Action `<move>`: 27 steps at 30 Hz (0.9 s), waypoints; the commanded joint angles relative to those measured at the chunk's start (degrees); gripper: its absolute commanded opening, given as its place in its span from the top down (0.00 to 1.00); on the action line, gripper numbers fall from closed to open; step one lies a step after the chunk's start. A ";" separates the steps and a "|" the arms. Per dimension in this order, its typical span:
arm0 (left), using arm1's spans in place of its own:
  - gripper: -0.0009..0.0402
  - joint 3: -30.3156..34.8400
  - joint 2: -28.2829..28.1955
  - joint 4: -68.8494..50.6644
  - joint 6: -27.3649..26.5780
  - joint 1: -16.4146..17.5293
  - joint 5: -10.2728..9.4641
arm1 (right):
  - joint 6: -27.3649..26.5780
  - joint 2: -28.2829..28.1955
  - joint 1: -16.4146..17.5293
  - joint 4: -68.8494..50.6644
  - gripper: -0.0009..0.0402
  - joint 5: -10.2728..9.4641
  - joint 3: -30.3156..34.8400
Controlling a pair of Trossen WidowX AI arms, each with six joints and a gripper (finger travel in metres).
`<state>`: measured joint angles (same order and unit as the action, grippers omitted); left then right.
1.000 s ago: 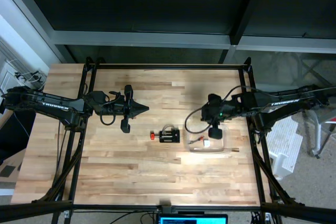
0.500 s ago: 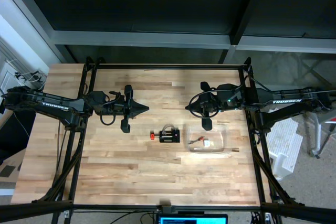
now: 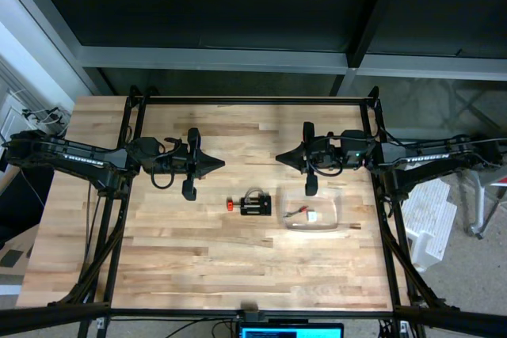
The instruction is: Remove the RCA connector from the receptacle and place in the container
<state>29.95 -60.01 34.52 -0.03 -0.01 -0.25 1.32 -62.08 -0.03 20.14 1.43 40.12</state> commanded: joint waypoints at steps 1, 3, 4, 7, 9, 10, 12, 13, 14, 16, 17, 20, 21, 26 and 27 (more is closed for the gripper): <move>0.98 0.00 0.00 0.02 0.00 0.02 0.02 | 0.33 0.00 0.02 3.10 0.98 0.04 -1.95; 0.98 0.00 0.00 0.02 0.02 0.00 0.00 | 0.35 0.02 0.02 3.63 0.98 -0.02 -2.62; 0.98 0.00 0.00 0.02 0.00 0.00 0.02 | 0.33 0.02 0.02 3.82 0.98 -0.02 -2.84; 0.98 0.00 0.00 0.02 0.00 0.00 0.00 | 0.44 0.11 0.04 4.59 0.98 -0.07 -3.17; 0.98 0.00 0.00 0.02 0.00 0.00 0.02 | 0.96 0.26 0.04 4.72 0.98 -0.48 -3.17; 0.98 0.00 0.00 0.02 0.02 0.02 0.00 | 0.98 0.28 0.07 4.74 0.98 -0.83 -3.17; 0.98 0.00 0.00 0.02 0.00 0.00 0.02 | 1.22 0.28 0.04 4.87 0.98 -1.07 -3.19; 0.98 0.00 0.00 0.02 0.00 0.00 0.02 | 1.38 0.28 0.04 5.03 0.98 -1.09 -3.28; 0.98 0.00 0.00 0.02 0.00 0.02 0.02 | 1.40 0.28 0.04 5.11 0.98 -1.05 -3.37; 0.98 0.00 0.00 0.02 0.00 0.00 0.02 | 1.95 0.28 0.02 5.60 0.98 -1.11 -3.65; 0.98 0.00 0.00 0.02 0.02 0.00 0.02 | 2.23 0.28 0.00 5.97 0.98 -1.07 -3.78; 0.98 0.00 0.00 0.02 0.00 0.02 0.00 | 2.27 0.28 0.00 6.60 0.98 -1.03 -4.09; 0.98 0.00 0.00 0.02 0.00 0.00 0.02 | 2.38 0.28 0.00 6.67 0.98 -1.03 -4.09; 0.98 0.00 0.00 0.02 0.02 0.00 0.02 | 2.69 0.28 0.00 6.69 0.98 -1.09 -4.09; 0.98 0.00 0.00 0.02 0.00 0.02 0.00 | 2.69 0.28 0.00 6.67 0.98 -1.07 -4.09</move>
